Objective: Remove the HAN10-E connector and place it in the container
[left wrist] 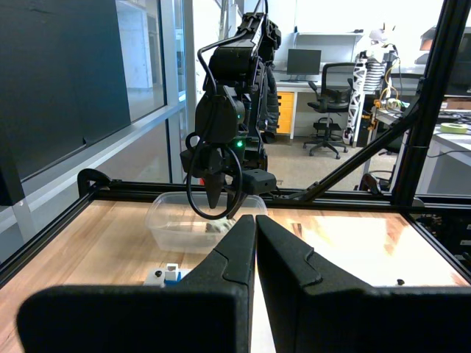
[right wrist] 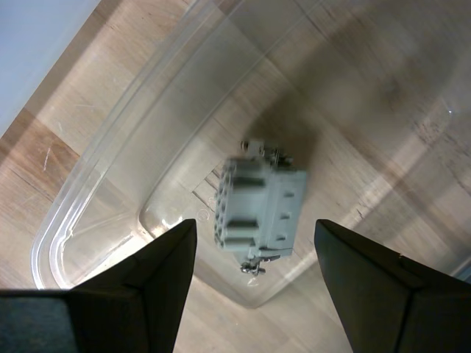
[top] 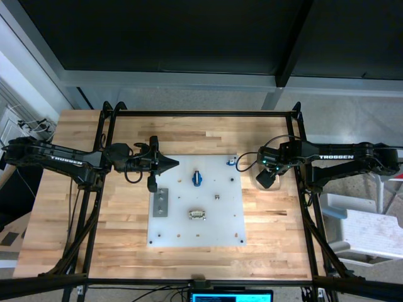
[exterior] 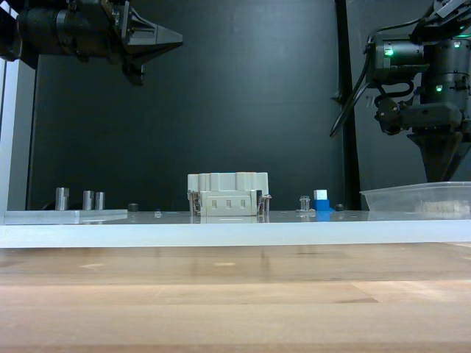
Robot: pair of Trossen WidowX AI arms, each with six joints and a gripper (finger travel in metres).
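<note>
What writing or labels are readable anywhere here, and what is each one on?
"TROSSEN": on the left arm; the left hand is shut above the white board.
"TROSSEN": on the right arm; the right hand is open above the container.
Screen at the table's near edge: text too small to read.
Nothing else is legible.

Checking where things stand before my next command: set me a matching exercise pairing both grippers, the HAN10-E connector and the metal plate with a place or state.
1 left gripper
2 right gripper
3 HAN10-E connector
4 metal plate

A inside the container
B open, above that container
C shut, raised over the white board
D flat on that board's left edge

Pairs: 1-C, 2-B, 3-A, 4-D
</note>
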